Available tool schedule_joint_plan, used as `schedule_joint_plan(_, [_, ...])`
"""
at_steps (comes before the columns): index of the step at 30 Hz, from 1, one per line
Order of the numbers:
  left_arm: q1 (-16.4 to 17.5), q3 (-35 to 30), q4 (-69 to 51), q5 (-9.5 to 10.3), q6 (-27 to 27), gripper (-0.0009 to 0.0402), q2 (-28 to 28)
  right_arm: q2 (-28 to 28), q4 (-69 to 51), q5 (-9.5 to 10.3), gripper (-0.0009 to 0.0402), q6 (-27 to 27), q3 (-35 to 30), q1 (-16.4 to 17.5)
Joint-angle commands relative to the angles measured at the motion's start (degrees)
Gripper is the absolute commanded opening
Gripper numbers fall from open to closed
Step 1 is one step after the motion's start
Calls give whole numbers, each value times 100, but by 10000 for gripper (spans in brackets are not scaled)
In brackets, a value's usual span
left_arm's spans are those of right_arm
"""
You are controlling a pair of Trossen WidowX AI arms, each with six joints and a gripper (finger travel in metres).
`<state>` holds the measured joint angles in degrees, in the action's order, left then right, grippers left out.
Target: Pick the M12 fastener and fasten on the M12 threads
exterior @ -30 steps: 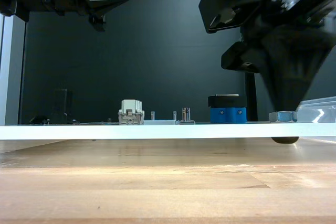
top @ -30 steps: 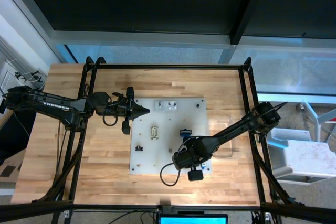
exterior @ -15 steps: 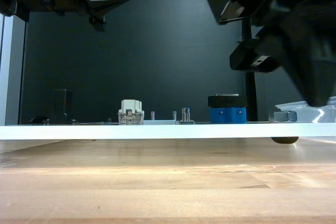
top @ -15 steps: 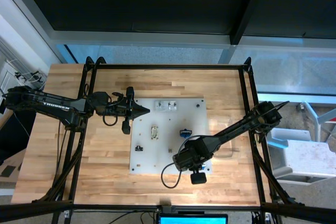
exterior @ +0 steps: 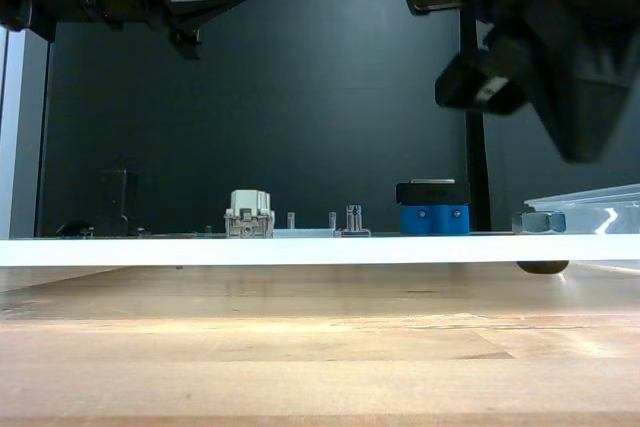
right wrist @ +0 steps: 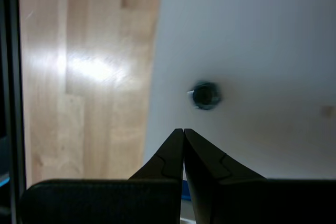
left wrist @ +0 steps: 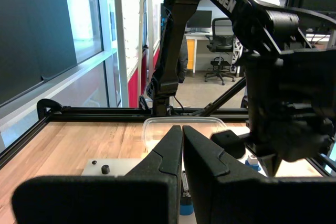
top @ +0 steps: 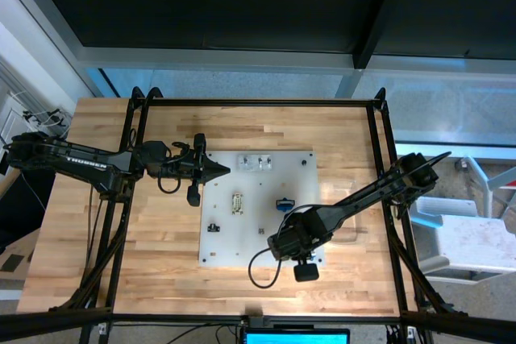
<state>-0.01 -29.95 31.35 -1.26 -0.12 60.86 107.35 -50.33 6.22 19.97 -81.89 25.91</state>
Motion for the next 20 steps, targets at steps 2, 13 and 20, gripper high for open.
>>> schedule_joint_plan(2, [0, 0, 0, 0, 2, 0, 0, -245, -15, -238, 0, 61, 0, 0])
schedule_joint_plan(13, [0, 0, 0, 0, 2, 0, 0, -817, -280, -433, 0, 74, 0, 13])
schedule_joint_plan(20, [2, 0, 0, -2, 2, 0, 0, -933, -315, -520, 0, 66, 0, 22])
